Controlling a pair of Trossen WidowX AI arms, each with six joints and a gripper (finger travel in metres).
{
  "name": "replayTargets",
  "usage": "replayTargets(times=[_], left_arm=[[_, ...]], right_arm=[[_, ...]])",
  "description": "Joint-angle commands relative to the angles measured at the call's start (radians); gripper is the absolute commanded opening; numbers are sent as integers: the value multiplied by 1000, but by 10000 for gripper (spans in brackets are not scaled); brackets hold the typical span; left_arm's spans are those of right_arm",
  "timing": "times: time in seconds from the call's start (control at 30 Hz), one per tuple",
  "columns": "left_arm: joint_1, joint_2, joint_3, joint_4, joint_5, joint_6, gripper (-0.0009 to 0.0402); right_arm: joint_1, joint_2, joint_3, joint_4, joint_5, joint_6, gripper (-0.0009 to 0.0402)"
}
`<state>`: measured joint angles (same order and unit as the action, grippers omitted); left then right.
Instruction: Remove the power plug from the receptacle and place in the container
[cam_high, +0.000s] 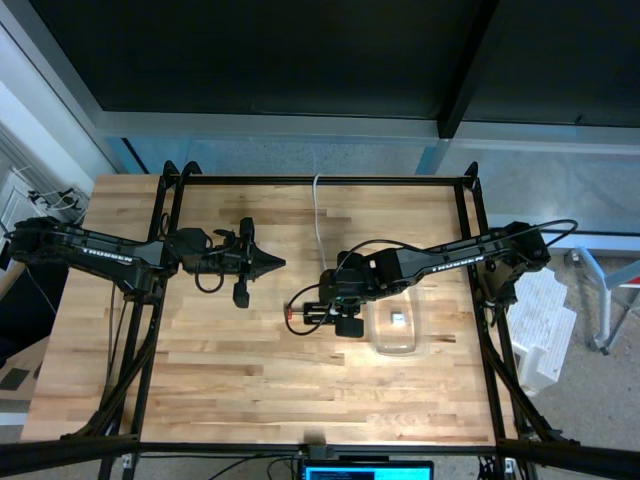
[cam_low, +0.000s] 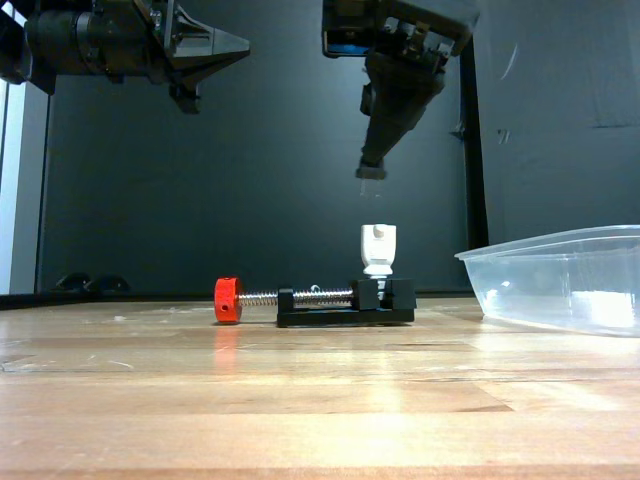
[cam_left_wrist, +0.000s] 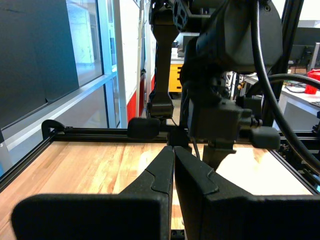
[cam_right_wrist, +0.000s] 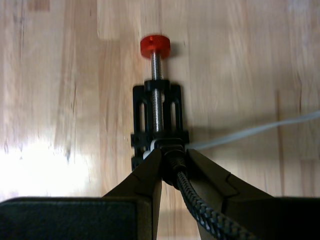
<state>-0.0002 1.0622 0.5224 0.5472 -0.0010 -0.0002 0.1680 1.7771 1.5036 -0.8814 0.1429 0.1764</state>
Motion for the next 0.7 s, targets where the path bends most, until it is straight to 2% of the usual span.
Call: replayTargets(times=[0.03, 0.27, 0.7], left_arm=[[0, 0, 0, 0, 0, 0, 0], [0, 0, 0, 1, 0, 0, 0], [0, 0, 0, -23, 0, 0, 0]], right_arm=[[0, -1, -3, -6, -4, -1, 0], [3, -41, -27, -63, -4, 0, 0], [18, -264, -299, -66, -3, 18, 0]])
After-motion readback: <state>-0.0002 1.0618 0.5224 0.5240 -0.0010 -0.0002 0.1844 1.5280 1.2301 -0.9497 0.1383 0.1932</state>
